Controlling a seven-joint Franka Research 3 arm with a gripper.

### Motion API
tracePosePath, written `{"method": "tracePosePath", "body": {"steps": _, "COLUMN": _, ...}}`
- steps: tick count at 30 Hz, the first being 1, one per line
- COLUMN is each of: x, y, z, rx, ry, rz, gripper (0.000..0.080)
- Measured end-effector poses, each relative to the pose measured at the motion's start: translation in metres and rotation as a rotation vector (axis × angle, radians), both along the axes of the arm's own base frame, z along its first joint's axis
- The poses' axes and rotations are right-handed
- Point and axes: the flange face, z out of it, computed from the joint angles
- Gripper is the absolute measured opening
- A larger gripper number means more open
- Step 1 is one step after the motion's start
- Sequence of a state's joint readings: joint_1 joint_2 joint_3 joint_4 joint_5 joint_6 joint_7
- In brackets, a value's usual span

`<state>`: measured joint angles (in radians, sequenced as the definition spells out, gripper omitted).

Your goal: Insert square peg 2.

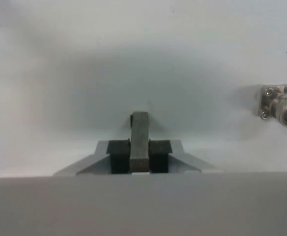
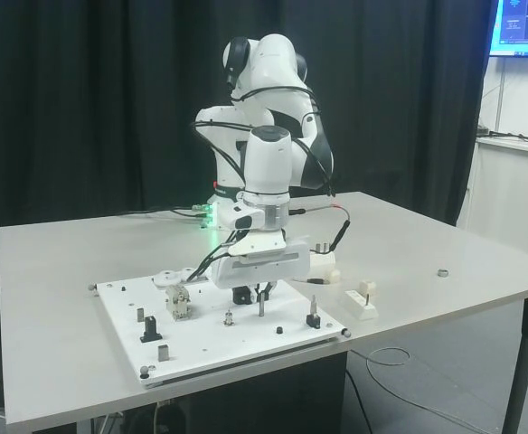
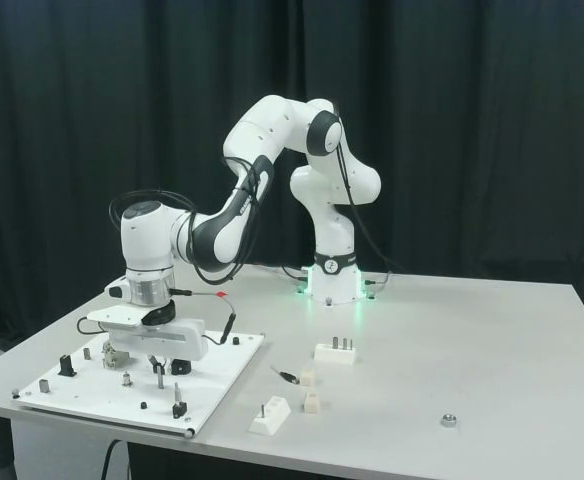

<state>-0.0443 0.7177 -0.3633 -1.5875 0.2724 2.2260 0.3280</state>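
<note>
The gripper (image 1: 139, 160) is clamped on the square peg (image 1: 139, 135), its tip at the white board (image 2: 219, 334); seating it looks unfinished

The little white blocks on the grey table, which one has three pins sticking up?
The white block farthest from the table's front edge, nearest the arm's base. The other small blocks carry one pin or none.

No readable text, label, brand, number or sign in any view. Wall screen (image 2: 524, 27), first room view, 1 o'clock corner: lines of small writing on it, too small to read. White board (image 2: 212, 327), arm (image 3: 272, 130), desk (image 3: 492, 340): no markings legible.
</note>
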Motion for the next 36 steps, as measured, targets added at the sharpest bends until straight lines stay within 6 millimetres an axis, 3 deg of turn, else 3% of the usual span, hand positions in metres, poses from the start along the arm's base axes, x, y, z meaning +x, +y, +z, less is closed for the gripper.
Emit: {"method": "tracePosePath", "body": {"steps": 36, "x": -0.0002, "y": 0.0002, "z": -0.0003, "rx": 0.001, "ry": 0.002, "rz": -0.013, "gripper": 0.0076}}
